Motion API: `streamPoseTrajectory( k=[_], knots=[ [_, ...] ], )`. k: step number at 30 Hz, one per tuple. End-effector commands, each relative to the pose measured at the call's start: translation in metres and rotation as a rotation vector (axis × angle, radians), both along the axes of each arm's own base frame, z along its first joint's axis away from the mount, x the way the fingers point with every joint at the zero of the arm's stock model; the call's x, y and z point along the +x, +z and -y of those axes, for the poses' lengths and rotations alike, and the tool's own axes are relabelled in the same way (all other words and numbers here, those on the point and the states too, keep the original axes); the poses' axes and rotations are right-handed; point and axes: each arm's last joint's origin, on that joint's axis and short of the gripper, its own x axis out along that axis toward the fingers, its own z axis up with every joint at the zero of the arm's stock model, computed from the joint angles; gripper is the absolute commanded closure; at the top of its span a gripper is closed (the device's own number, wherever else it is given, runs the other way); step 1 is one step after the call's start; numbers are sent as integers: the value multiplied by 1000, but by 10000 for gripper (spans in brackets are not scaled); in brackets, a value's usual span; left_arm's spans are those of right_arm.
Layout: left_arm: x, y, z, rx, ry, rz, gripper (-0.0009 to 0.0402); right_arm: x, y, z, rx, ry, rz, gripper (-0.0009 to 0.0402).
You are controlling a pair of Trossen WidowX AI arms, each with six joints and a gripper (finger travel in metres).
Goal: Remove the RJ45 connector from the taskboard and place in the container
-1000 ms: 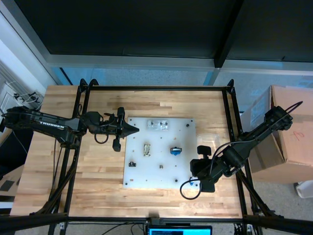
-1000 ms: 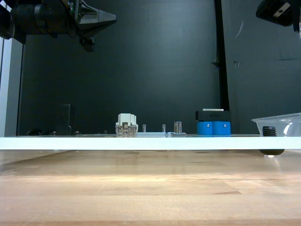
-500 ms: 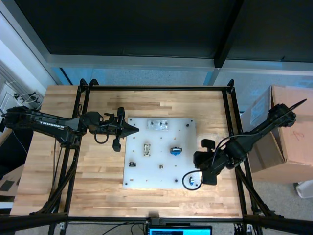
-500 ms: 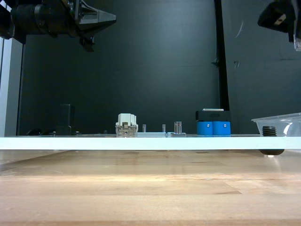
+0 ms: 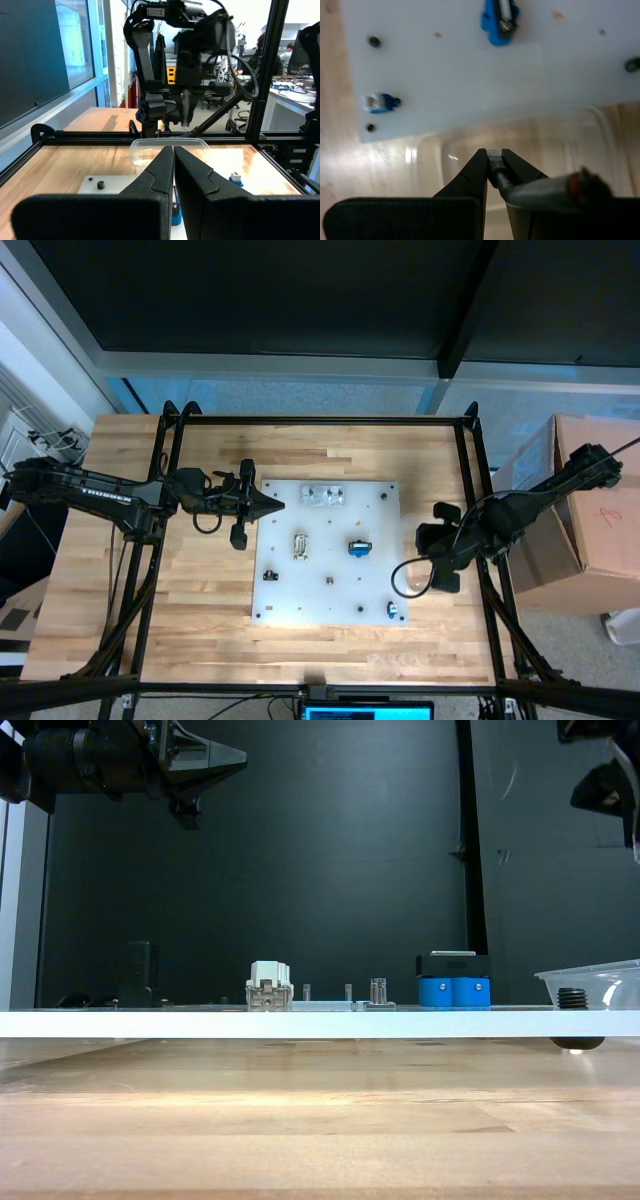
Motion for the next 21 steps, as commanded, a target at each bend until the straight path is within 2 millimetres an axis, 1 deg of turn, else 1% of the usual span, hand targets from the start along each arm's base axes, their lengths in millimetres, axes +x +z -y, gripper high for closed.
streamPoseTrajectory(
  k=[1,6,13,21],
  knots=[
    [0,0,0,0,0,0,393,-11,-5,10,-8,-16,-13,393],
    [0,0,0,0,0,0,393,-24,-14,20,33,-18,-37,393],
    [0,0,0,0,1,0,393,-37,-28,27,44,-18,-53,393],
    [0,0,0,0,0,0,393,-41,-29,29,43,-4,-45,393]
  ],
)
